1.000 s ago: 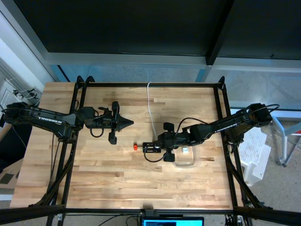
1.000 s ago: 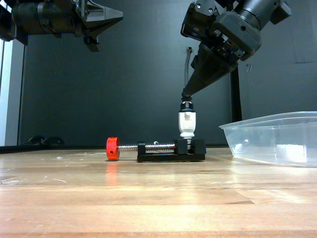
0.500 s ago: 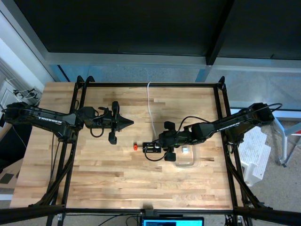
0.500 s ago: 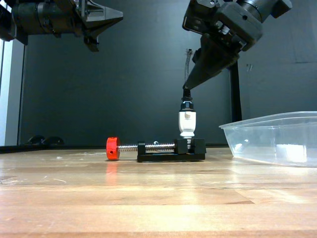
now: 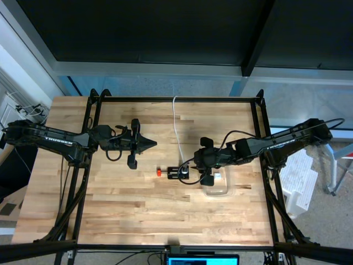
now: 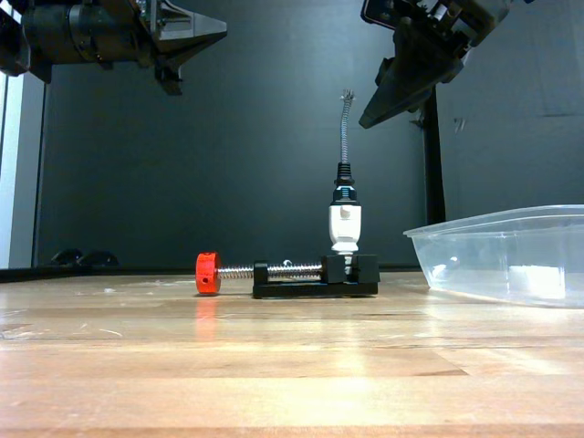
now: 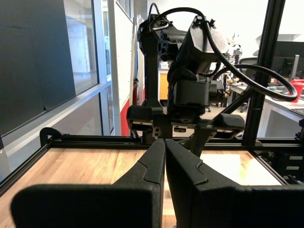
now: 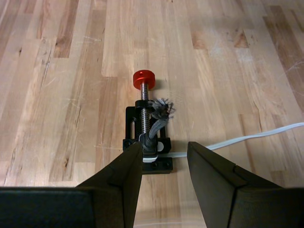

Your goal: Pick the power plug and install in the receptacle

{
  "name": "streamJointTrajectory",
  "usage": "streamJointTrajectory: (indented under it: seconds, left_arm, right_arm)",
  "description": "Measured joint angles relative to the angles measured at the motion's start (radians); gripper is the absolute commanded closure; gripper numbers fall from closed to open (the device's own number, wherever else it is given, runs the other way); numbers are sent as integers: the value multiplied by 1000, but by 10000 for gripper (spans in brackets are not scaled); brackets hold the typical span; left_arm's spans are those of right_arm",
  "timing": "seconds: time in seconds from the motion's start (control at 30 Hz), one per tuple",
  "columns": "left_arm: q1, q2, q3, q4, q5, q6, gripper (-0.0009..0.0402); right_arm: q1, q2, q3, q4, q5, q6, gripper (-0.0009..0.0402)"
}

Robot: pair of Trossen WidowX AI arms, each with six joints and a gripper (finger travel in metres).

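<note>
Low view shows the power plug (image 6: 343, 190) standing upright in the receptacle (image 6: 343, 228). The black clamp (image 6: 315, 275) with its red knob (image 6: 208, 273) holds the socket face up, and the plug looks fully seated. The right gripper (image 8: 164, 146) hangs above and to one side, spread and empty, clear of the plug's cable stub. The left gripper (image 7: 165, 140) is parked high over the left side, pressed together. A clear tray (image 6: 511, 260) sits near the clamp. The counter (image 5: 138, 210) is pale wood planks, bordered by black rails (image 5: 176, 99), against a dark wall.
</note>
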Motion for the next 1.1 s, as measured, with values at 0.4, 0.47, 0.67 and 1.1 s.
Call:
streamJointTrajectory:
  seconds: [0.4, 0.47, 0.67, 1.1]
  left_arm:
    - [0, 0, 0, 0, 0, 0, 393]
    - [0, 0, 0, 0, 0, 0, 393]
    - [0, 0, 0, 0, 0, 0, 393]
    - [0, 0, 0, 0, 0, 0, 393]
  right_arm:
    - [-5, -111, 0, -7, 0, -4, 395]
    - [-9, -150, 0, -5, 0, -12, 389]
    - [-36, -238, 0, 67, 1, -83, 392]
    - [-113, -325, -117, 365, -68, -188, 393]
